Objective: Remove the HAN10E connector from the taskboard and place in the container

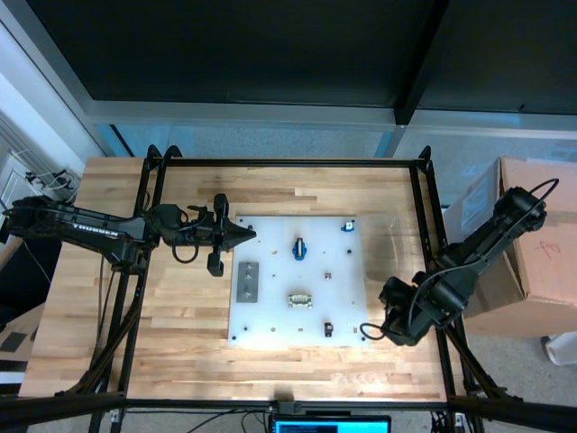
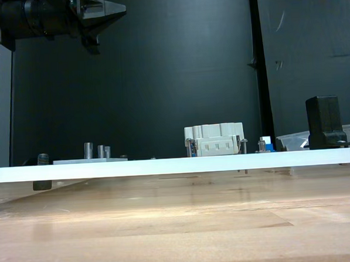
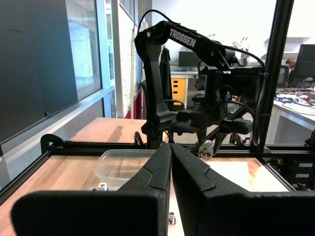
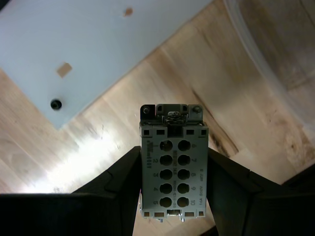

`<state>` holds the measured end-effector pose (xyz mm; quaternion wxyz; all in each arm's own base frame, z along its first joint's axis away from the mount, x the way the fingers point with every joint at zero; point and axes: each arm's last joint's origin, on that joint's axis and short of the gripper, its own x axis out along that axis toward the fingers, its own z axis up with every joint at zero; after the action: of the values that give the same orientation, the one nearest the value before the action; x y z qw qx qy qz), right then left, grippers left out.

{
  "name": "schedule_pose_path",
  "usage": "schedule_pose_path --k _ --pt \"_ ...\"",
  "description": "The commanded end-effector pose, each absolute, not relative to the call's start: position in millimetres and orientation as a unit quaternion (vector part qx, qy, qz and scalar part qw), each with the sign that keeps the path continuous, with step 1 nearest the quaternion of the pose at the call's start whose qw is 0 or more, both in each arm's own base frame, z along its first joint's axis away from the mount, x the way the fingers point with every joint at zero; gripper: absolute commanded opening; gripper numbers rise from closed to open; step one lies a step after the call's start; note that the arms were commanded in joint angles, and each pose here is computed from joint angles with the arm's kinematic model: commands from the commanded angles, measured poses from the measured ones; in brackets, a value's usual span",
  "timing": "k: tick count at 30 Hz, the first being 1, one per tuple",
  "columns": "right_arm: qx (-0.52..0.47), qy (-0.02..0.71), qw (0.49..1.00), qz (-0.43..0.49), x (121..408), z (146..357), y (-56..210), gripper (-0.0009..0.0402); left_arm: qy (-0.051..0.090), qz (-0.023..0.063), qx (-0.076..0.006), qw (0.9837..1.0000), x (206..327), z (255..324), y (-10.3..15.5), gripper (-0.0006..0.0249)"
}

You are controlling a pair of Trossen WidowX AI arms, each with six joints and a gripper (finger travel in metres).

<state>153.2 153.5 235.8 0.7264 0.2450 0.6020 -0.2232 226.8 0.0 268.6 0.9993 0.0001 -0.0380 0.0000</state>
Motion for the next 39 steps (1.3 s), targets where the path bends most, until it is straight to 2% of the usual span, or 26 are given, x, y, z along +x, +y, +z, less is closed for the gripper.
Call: schedule_pose_path --k 1,7,20,39 --pt "0.25 0.596 0.729 -0.228 148.9 235.7 158.0 0.0014 -0.038 0.0002 0.0001 0.9993 226.9 268.5 0.0 0.0" --pt "0.252 0.595 0.729 -0.225 139.9 235.0 165.6 0.0014 -0.038 0.0002 0.0001 0.9993 226.8 268.6 0.0 0.0" --pt "0.246 0.597 0.726 -0.235 136.3 226.6 164.6 0.0014 -0.038 0.0002 0.0001 0.9993 226.9 268.5 0.0 0.0" --pt "0.253 0.594 0.73 -0.224 136.6 166.7 167.9 0.0016 -0.038 0.0002 0.0001 0.9993 226.9 268.5 0.0 0.0"
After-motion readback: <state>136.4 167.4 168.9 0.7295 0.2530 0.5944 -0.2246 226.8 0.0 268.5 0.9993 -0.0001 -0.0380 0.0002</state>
